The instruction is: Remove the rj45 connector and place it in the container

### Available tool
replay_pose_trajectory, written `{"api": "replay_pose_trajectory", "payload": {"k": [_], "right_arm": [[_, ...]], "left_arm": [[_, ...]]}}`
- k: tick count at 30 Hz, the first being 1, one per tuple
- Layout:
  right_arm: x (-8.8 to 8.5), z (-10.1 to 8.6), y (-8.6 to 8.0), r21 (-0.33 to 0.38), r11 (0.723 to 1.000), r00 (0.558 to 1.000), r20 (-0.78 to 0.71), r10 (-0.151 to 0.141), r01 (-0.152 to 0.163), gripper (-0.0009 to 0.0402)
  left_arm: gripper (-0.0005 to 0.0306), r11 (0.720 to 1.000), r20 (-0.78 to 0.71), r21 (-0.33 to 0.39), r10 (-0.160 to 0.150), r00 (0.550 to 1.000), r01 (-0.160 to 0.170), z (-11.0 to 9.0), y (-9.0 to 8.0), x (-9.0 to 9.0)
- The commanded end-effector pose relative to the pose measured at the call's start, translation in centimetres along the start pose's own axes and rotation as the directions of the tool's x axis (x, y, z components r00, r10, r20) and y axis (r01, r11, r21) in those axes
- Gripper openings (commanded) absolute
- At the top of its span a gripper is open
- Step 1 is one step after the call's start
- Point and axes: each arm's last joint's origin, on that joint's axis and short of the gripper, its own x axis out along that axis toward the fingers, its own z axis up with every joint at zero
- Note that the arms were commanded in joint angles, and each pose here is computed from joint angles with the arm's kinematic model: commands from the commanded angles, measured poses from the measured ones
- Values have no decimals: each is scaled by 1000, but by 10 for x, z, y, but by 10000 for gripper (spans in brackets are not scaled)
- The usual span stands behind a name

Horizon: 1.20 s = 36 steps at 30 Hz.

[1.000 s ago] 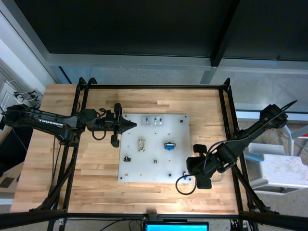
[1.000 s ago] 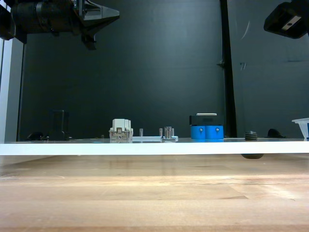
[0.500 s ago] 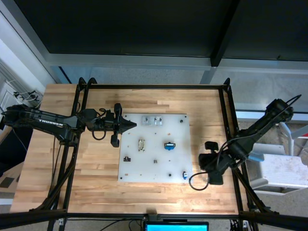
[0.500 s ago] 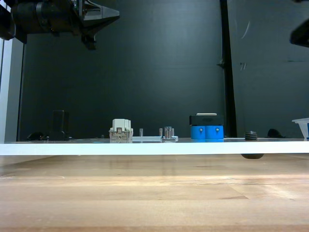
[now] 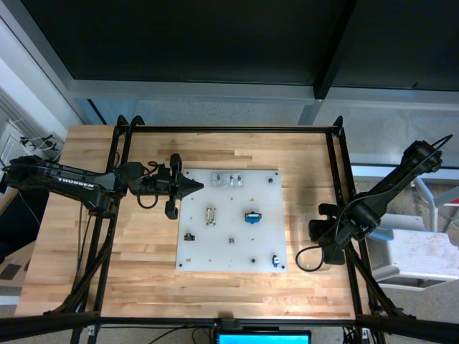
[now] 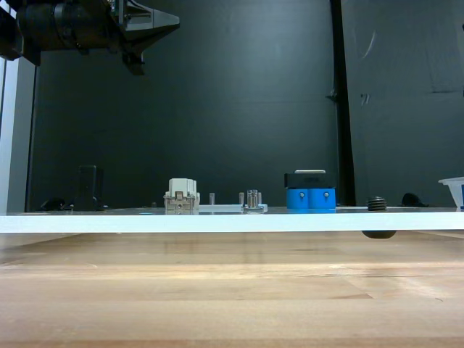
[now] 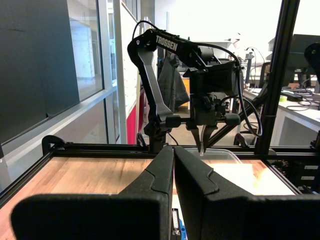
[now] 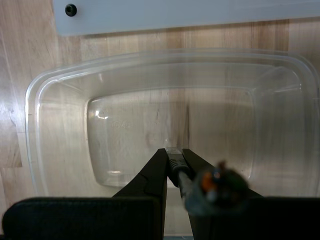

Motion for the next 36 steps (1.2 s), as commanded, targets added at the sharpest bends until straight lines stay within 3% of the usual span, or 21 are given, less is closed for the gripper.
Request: {"api": "replay_pose_trajectory", "payload": {"k": [1, 5, 9, 18, 26, 36], "right_arm": [[0, 0, 0, 0, 1000, 1000, -3, -4, 4, 37], [2, -2, -1, 10, 1000, 999, -27, -21, 22, 86], [2, -3, -1, 1, 1000, 999, -43, -17, 17, 129], [2, -4, -2, -2, 1000, 998, -59, -26, 26, 191], [2, -4, -2, -2, 1000, 998, -63, -27, 27, 214], [2, -4, -3, -1, 1000, 998, -63, -27, 27, 205]], "left_arm": [[1, 1000, 0, 0, 0, 1000, 0, 0, 0, 0], [1, 1000, 0, 0, 0, 1000, 0, 0, 0, 0], [1, 1000, 0, 0, 0, 1000, 0, 0, 0, 0], [1, 1000, 0, 0, 0, 1000, 0, 0, 0, 0], [1, 1000, 0, 0, 0, 1000, 0, 0, 0, 0], [1, 1000, 0, 0, 0, 1000, 0, 0, 0, 0]]}}
